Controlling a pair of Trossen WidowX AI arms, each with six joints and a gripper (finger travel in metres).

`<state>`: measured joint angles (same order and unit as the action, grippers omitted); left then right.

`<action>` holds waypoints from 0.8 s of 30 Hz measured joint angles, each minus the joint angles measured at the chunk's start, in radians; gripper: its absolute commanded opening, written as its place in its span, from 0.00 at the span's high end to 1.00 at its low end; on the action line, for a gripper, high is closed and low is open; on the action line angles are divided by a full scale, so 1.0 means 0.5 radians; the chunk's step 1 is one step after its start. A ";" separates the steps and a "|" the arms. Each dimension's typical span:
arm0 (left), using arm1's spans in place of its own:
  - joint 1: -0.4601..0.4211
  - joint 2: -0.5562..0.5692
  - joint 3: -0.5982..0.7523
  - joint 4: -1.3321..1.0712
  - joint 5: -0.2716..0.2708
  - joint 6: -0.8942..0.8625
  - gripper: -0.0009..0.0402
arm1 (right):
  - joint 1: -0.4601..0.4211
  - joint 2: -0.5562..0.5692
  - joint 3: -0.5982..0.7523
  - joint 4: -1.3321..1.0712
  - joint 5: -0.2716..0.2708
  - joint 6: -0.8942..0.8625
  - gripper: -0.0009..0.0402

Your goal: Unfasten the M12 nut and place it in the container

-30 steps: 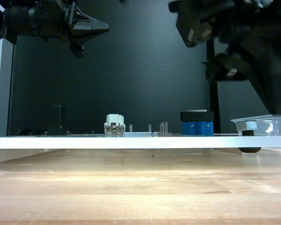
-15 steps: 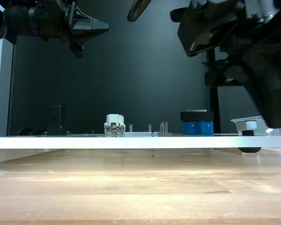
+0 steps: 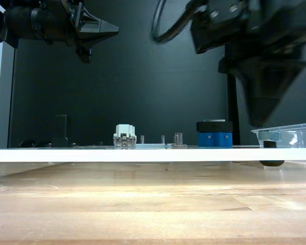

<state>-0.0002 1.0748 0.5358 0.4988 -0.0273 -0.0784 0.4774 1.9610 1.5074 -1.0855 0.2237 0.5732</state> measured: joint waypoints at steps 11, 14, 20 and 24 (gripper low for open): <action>0.000 0.000 0.000 0.000 0.001 0.001 0.98 | 0.002 -0.029 0.105 0.011 -0.352 0.340 0.97; 0.000 0.000 0.000 0.000 0.000 0.000 0.98 | -0.006 -0.031 0.153 0.009 -0.430 0.636 0.91; 0.000 0.000 0.000 0.000 0.001 0.001 0.98 | 0.000 -0.034 0.189 -0.005 -0.491 1.205 0.76; 0.000 0.000 0.000 0.000 0.001 0.001 0.98 | -0.008 -0.034 0.184 -0.003 -0.415 1.342 0.66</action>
<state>-0.0002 1.0748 0.5358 0.4988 -0.0269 -0.0780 0.4736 1.9438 1.5993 -1.0870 0.0162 1.2442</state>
